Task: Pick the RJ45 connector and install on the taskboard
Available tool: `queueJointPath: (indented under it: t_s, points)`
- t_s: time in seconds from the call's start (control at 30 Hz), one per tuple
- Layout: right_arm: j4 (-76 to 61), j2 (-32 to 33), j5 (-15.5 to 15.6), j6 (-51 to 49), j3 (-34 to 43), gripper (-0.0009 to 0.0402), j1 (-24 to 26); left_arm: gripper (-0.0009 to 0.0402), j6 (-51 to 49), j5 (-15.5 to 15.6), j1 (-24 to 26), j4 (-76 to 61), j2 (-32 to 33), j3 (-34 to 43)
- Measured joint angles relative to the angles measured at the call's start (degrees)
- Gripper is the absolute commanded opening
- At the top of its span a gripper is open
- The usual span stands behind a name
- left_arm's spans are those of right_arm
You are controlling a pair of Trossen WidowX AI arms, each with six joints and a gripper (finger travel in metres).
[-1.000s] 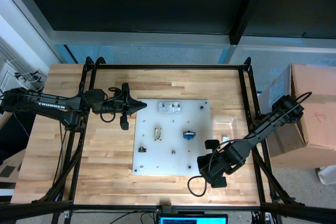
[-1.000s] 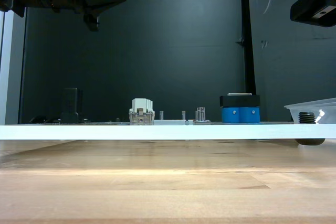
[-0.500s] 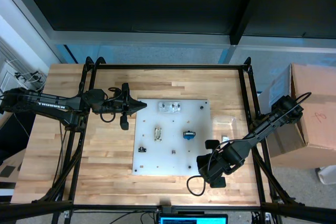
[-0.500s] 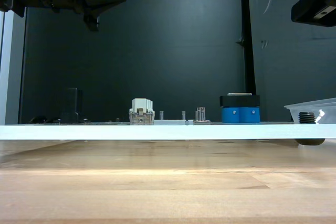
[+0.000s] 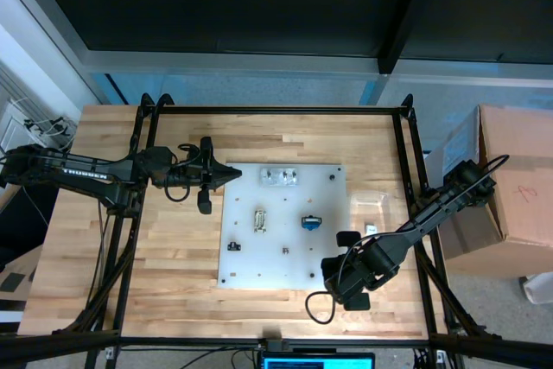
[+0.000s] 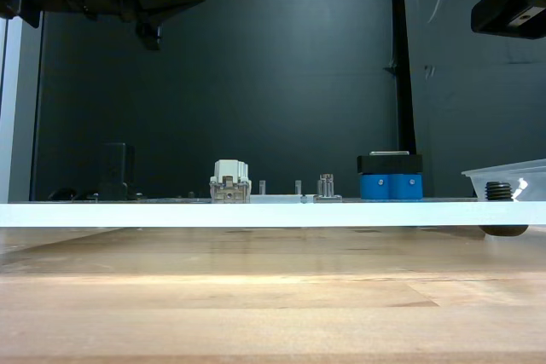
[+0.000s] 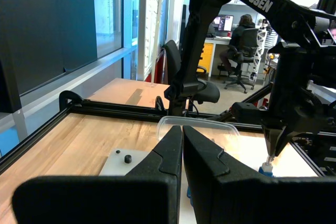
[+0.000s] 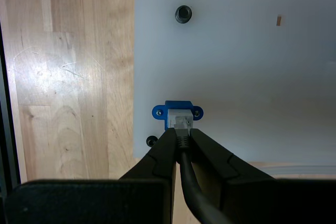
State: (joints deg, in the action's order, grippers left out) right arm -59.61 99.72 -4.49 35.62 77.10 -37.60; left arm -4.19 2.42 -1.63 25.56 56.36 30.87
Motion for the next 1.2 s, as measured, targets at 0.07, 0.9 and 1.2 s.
queueJointPath:
  t_s: [0.07,0.9,1.2]
  points:
    - [-0.5,0.0,0.1,0.5,-0.1,0.0,0.0,0.0,0.0,0.0,0.0,0.0,0.0,0.0]
    - [3.0,1.2,-0.3,2.4,-3.4,0.0,-0.2,0.0,0.0,0.0,0.0,0.0,0.0,0.0]
    - [3.4,0.3,0.0,2.9,-3.7,0.0016,-0.2,0.0,0.0,0.0,0.0,0.0,0.0,0.0]
